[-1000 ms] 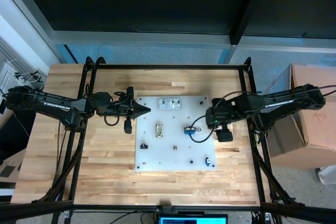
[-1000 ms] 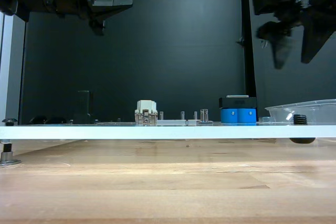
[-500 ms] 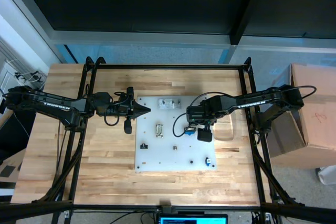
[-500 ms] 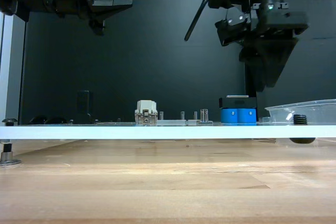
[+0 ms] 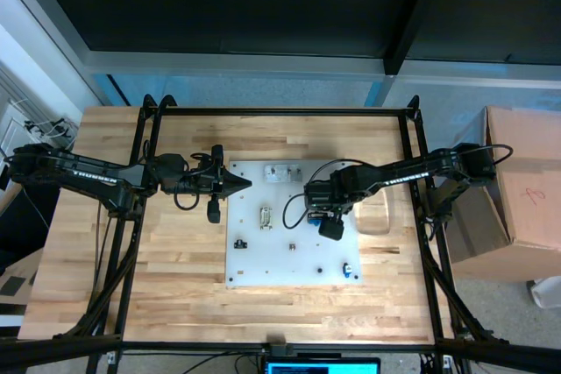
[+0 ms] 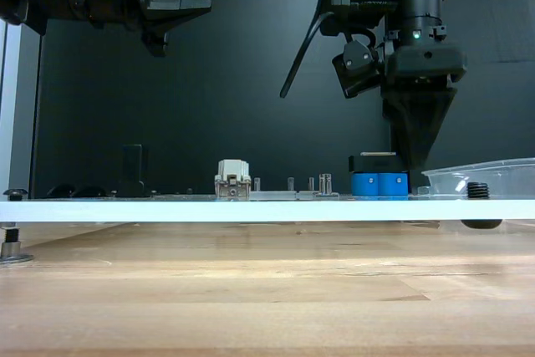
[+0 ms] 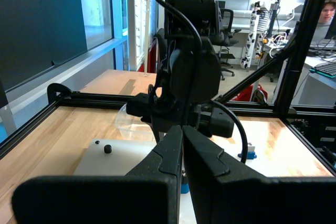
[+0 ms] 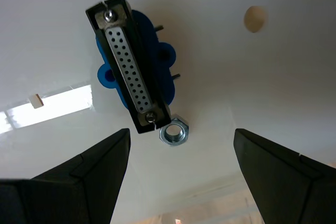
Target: Unfasten the M12 nut and place it in the container
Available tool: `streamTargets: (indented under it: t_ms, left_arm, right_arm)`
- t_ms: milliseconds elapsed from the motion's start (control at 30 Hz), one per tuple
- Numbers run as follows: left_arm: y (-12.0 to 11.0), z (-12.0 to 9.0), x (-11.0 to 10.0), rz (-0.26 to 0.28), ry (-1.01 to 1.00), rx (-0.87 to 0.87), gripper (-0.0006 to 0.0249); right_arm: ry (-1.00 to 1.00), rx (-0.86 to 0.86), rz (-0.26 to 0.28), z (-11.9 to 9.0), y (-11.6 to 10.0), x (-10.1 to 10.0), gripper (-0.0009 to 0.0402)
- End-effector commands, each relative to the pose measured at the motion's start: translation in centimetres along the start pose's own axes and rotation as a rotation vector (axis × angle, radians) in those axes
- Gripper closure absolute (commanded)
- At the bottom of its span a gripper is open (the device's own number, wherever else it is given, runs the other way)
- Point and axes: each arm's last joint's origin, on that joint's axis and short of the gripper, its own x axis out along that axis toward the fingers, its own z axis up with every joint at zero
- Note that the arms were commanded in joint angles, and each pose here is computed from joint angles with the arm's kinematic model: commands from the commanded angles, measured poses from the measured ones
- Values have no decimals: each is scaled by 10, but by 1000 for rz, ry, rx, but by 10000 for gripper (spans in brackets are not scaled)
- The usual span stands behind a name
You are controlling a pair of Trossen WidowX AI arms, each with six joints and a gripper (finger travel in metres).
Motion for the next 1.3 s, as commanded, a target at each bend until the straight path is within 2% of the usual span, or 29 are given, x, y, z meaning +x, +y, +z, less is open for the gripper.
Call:
streamTargets:
  t_ms: [33, 500, 667, 867, 1300]
  left_arm:
    - [0, 0, 0, 0, -1, 0, 243]
    - [0, 0, 0, 0, -1, 0, 243]
    - [0, 0, 0, 0, -1, 0, 243]
    - [0, 0, 0, 0, -1, 0, 243]
    - [0, 0, 0, 0, 0, 0, 243]
  right_arm:
    - [16, -9, -6, -1, 1, 6, 118]
    - [37, -4, -16, -1, 3, 25, 118]
    - [36, 3, -15, -1, 2, 25, 125]
    - [35, 10, -15, 0, 0, 25, 173]
    - [40, 7, -17, -1, 0, 25, 316]
